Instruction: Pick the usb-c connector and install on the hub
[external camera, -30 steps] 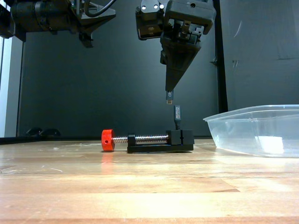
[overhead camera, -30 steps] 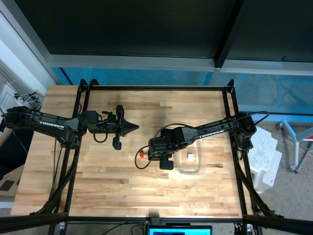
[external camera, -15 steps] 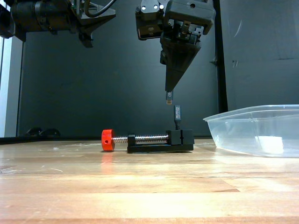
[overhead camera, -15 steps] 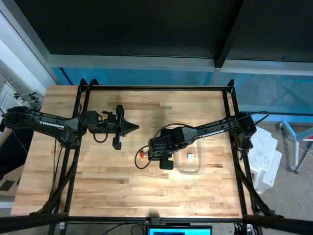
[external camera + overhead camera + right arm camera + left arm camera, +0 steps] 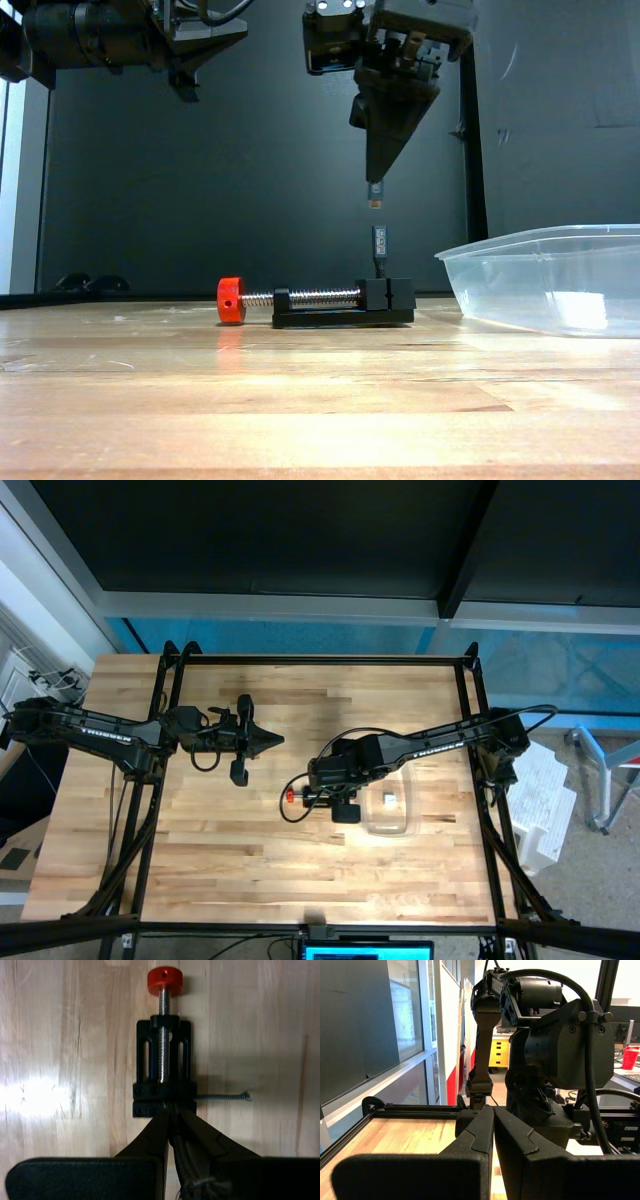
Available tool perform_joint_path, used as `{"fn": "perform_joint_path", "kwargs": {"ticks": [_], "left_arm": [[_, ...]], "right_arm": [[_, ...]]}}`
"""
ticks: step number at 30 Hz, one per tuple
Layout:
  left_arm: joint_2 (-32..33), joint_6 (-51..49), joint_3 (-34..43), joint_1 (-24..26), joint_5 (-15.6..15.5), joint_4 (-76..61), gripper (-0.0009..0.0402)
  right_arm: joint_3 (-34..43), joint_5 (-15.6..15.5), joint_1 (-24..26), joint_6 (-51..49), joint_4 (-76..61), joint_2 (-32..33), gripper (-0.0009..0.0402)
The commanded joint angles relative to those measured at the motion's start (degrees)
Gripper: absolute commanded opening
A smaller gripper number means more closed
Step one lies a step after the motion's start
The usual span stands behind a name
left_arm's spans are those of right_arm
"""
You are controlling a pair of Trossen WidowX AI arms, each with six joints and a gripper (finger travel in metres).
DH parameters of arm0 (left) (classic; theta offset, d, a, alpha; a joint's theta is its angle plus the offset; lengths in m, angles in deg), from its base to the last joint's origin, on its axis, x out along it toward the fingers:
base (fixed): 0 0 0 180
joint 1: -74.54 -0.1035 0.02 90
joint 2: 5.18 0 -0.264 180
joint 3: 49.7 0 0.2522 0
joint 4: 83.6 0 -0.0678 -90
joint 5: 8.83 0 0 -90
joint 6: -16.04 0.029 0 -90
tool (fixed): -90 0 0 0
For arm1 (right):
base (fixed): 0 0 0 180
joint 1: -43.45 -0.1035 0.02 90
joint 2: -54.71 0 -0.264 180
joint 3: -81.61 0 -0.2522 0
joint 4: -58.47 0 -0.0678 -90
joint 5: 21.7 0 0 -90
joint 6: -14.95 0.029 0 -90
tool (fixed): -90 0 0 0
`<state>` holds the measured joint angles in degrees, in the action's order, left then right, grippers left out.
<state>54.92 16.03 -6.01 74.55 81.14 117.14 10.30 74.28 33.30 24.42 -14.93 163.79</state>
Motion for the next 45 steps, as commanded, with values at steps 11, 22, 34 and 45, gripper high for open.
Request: {"fn": "perform_joint_path", "kwargs": {"ticks": [11,22,34,45], "left_arm": [[0.0,0.0,0.0,0.0,0.0,0.0,0.0000],[0.0,0.0,0.0,0.0,0.0,0.0,0.0000],[0.0,0.0,0.0,0.0,0.0,0.0,0.0000],[0.0,0.0,0.0,0.0,0.0,0.0,0.0000]], "right_arm": [[-0.1,0.0,0.0,0.0,-0.1,-0.4,0.0000],[-0.3,0.0,0.0,0.1,0.0,0.3,0.0000],[-1.6,0.5,0.0,0.5,0.8,0.3,0.0000],[-2.3,0.4,-0.1,0.7,1.9,0.3,0.0000]]}}
